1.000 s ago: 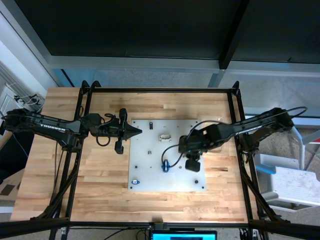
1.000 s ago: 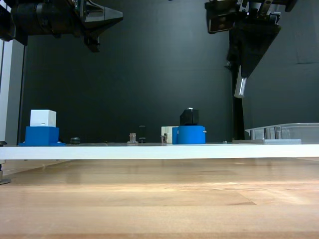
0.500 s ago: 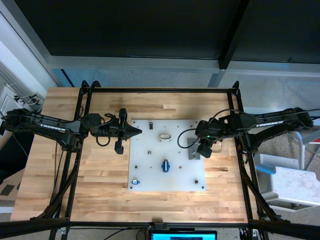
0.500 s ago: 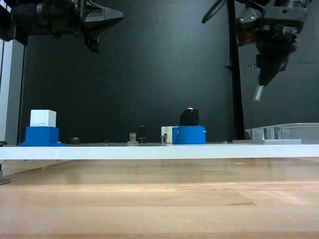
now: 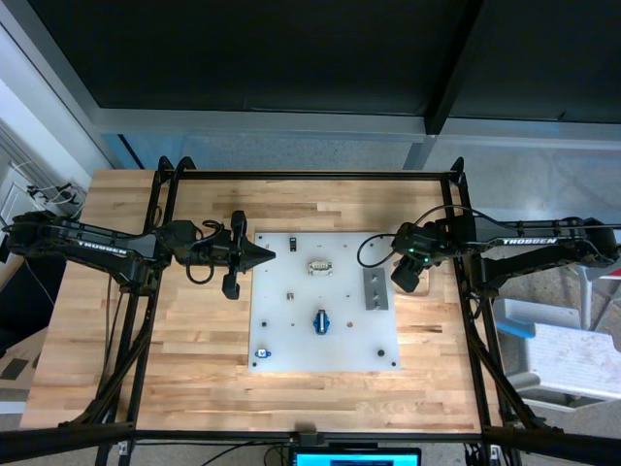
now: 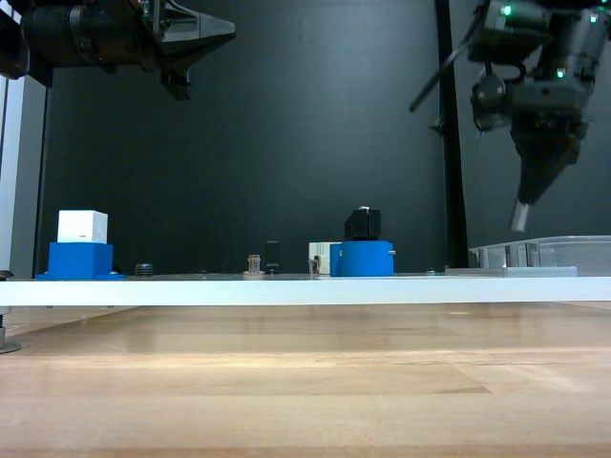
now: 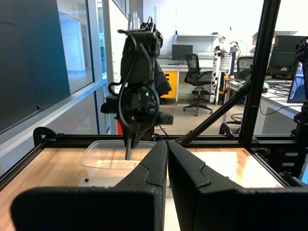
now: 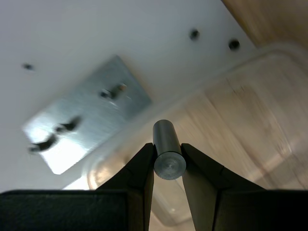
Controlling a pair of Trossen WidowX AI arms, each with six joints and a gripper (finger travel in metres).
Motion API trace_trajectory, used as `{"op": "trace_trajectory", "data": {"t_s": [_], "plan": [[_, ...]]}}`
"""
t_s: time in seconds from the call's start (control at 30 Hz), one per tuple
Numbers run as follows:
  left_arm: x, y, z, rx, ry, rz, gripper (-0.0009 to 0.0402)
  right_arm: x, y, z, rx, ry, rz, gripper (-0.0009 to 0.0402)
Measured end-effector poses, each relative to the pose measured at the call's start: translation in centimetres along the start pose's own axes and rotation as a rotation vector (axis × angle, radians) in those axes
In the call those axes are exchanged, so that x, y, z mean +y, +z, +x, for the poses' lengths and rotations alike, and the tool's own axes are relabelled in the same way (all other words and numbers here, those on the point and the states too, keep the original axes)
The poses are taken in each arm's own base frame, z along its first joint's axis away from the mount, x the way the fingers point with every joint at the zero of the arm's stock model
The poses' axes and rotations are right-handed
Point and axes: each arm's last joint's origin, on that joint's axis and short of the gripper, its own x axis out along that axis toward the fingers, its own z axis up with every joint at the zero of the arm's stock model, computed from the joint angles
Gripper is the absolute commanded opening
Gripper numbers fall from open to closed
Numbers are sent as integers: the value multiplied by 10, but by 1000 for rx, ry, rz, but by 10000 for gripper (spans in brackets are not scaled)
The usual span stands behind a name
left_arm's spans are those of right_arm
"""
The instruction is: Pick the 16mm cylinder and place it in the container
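Right pincer [image 6: 527, 202] is clamped on the 16mm cylinder [image 6: 518, 218], and it holds the peg by the upper part, so the lower end sticks out below the fingertips. One second before, this arm was over the middle of the white board [image 5: 325, 301] with the peg high in the air. Since then it has travelled outward to the board's right edge and has come lower. In the low view the peg's end now hangs just above the rim of the container [image 6: 554, 250], not touching it. In the right wrist view the peg points down into the clear tub, near the wall that lies beside the grey plate [image 8: 86, 127], and the wood of the counter [image 5: 194, 369] shows through the tub's floor.

For the task this means the carrying is almost finished, I think; what remains is the release. Because the peg is near the wall and not over the tub's middle, it may hit the rim if it is let go from here.

Left pincer [image 5: 264, 254] is parked above the board's left edge, its fingers pressed together and empty.
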Motion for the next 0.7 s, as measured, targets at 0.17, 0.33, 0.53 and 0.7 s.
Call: {"op": "trace_trajectory", "data": {"t_s": [0.17, 0.33, 0.53, 0.7], "plan": [[0, 0, 0, 0, 0, 0, 0, -6, -9, 17, 23, -40, 24, 13], [0, 0, 0, 0, 0, 0, 0, -11, -14, 28, -21, -136, 84, 13], [0, 0, 0, 0, 0, 0, 0, -11, -16, 34, -40, -136, 112, 14], [0, 0, 0, 0, 0, 0, 0, -12, -18, 38, -48, -142, 113, 19]]}}
